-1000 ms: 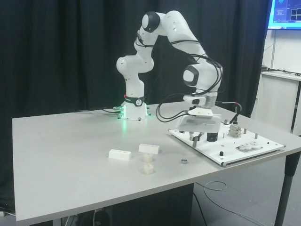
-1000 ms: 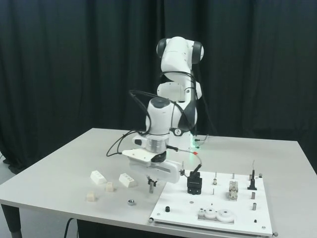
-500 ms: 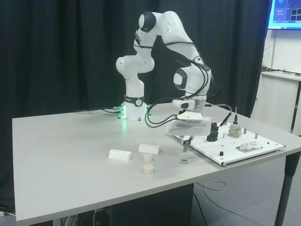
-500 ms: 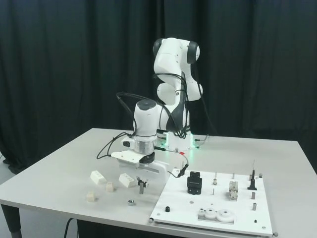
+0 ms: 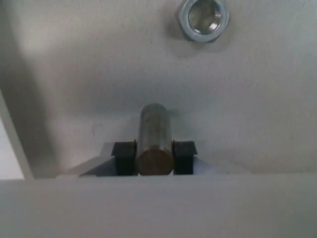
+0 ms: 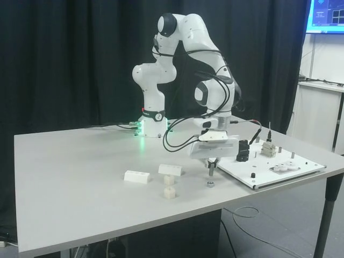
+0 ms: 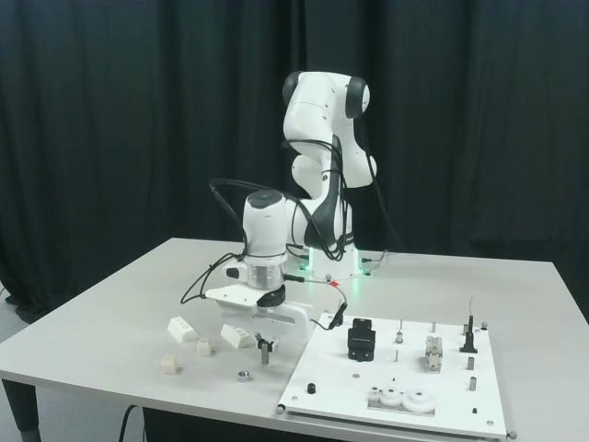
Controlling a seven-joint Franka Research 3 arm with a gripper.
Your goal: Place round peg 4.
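Observation:
My gripper [image 5: 154,157] [image 6: 212,164] [image 7: 265,348] is shut on a round metal peg [image 5: 154,144], held upright between the black fingertips. It hangs a little above the bare grey table [image 6: 70,161], just off the left edge of the white assembly board [image 7: 405,405] [image 6: 290,169]. A metal nut [image 5: 203,18] [image 6: 210,184] [image 7: 243,375] lies on the table close to the peg, in front of it toward the table's front edge. The peg [image 6: 212,169] [image 7: 265,353] touches neither the nut nor the board.
Two white blocks [image 6: 136,176] [image 6: 170,170] and two small white pieces [image 6: 169,192] lie left of the gripper. On the board stand a black fixture [image 7: 360,339], thin pins, a small black knob [image 7: 311,388] and white gears [image 7: 405,400]. Cables trail from the wrist.
The arm has carried the peg leftward off the board to a spot above the table near the nut. The gripper has stayed shut on it.

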